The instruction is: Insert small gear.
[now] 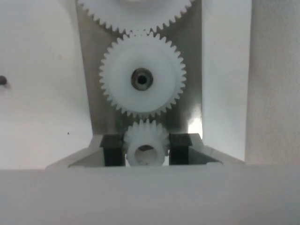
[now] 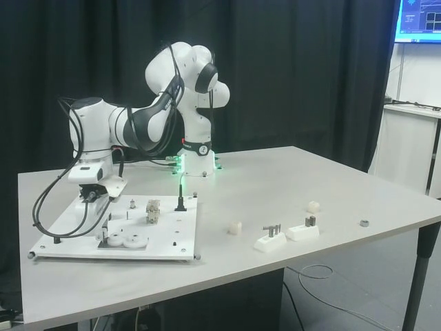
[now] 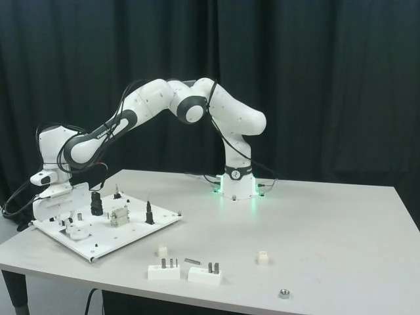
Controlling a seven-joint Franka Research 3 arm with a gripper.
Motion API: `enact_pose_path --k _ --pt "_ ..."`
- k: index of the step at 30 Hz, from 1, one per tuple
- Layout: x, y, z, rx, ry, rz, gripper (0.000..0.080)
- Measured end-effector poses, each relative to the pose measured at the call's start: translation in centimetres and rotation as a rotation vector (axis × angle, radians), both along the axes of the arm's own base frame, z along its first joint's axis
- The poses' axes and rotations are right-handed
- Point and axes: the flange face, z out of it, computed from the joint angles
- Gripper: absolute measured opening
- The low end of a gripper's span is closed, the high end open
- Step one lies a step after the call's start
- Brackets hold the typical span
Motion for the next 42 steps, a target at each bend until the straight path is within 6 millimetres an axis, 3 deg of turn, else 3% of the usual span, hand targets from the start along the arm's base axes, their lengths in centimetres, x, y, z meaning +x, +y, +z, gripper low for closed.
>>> enact_pose_path --k 19,33,42 --pt "-0.04 0.00 -0.07 0.006 0.011 -0.224 0.0199" --pt "0.09 0.09 -0.48 -0.007 0.009 -0.053 0.0199" --pt "0.14 0.11 -0.64 -0.011 0.010 -0.038 0.0199"
